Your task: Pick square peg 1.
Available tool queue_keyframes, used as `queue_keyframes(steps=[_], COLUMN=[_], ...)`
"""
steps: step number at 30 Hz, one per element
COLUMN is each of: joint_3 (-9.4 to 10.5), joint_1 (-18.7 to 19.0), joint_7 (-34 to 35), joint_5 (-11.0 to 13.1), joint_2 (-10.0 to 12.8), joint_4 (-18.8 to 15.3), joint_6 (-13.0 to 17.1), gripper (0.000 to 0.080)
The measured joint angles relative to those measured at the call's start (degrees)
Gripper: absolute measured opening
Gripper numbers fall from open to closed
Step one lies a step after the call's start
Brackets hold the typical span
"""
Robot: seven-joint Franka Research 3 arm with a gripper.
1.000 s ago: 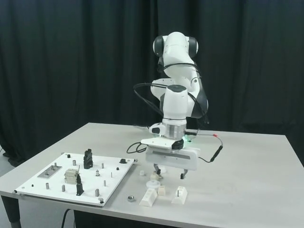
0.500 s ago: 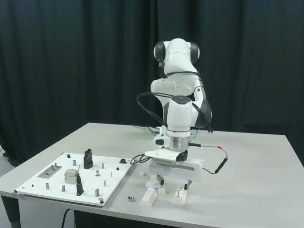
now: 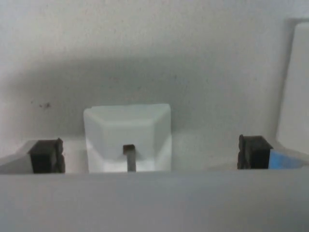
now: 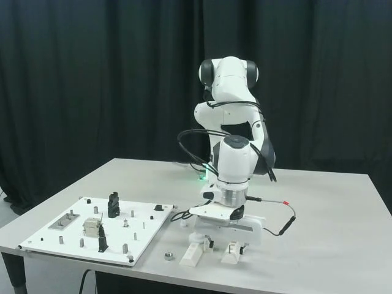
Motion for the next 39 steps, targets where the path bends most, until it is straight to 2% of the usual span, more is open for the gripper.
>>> queue_keyframes(steps=[11, 19, 26, 32, 33, 37, 38, 39], joint_3=[0.14, -0.06, -0.27, -0.19, -0.16, -0.05, -0.02, 0.00], joint_1=[0.70, 0.74, 0.59, 0.59, 0.59, 0.61, 0.61, 0.61], joint_7=[0.00, 0.00, -0.03, -2.45, -2.66, -2.71, -2.71, -2.68], joint_5=[-0.17, -1.18, -1.71, -3.39, -3.64, -4.17, -4.17, -4.17], joint_2=[0.12, 0.12, 0.15, 0.18, 0.19, 0.22, 0.24, 0.26], joint_4=[0.43, 1.42, 1.43, 1.43, 1.43, 1.44, 1.44, 1.44], joint_6=[-0.23, -2.24, -2.73, -2.73, -2.73, -2.70, -2.67, -2.62], gripper=[0.0800, 0.0800, 0.0800, 0.0800, 0.0670, 0.0670, 0.0506, 0.0506])
